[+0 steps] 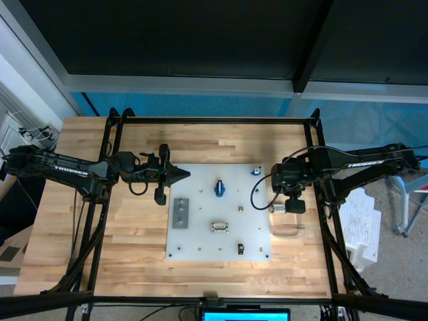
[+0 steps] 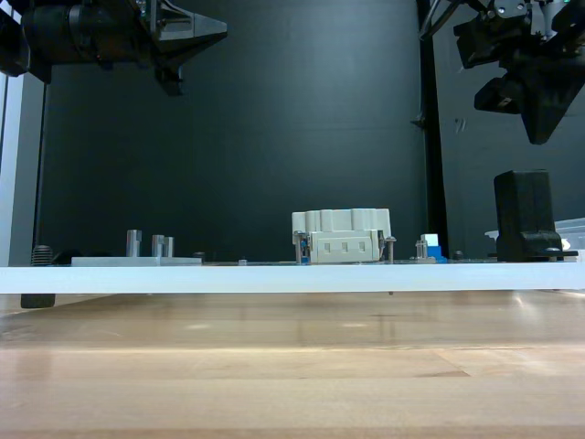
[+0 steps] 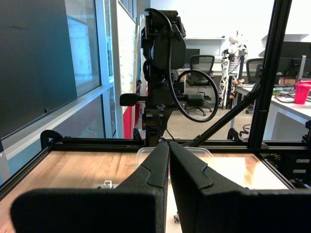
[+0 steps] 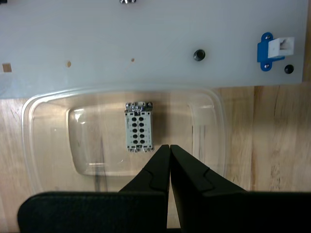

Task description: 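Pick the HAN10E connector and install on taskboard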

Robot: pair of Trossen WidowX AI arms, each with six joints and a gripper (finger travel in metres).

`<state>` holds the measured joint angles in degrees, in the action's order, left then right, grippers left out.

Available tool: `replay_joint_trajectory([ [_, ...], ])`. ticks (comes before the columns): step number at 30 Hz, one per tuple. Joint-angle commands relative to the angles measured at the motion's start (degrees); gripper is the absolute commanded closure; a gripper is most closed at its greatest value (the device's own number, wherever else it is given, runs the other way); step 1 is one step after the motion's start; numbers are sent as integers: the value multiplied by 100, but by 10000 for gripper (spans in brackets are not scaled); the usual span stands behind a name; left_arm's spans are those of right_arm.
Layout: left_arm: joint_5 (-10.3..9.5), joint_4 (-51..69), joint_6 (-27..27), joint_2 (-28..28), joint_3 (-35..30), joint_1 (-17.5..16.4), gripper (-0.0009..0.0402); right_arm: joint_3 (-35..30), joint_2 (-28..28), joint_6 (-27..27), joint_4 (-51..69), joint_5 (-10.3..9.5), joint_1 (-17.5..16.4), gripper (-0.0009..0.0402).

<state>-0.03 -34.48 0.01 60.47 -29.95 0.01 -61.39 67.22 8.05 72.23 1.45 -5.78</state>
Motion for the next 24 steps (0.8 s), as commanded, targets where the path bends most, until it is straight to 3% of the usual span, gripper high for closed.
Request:
replay_joint_trajectory([
  [1, 2, 0, 0, 2, 0, -2, 392, 9, 2, 7, 76, 9, -31, 393],
  [6, 2, 0, 0, 2, 0, 0, 392, 63, 2, 264, 79, 7, -103, 367],
  [18, 2, 0, 0, 2, 0, 0, 392, 544, 7, 509, -378, 94, -522, 175],
  [24, 2, 0, 0, 2, 0, 0, 392, 734, 166, 518, -501, 201, -682, 153],
])
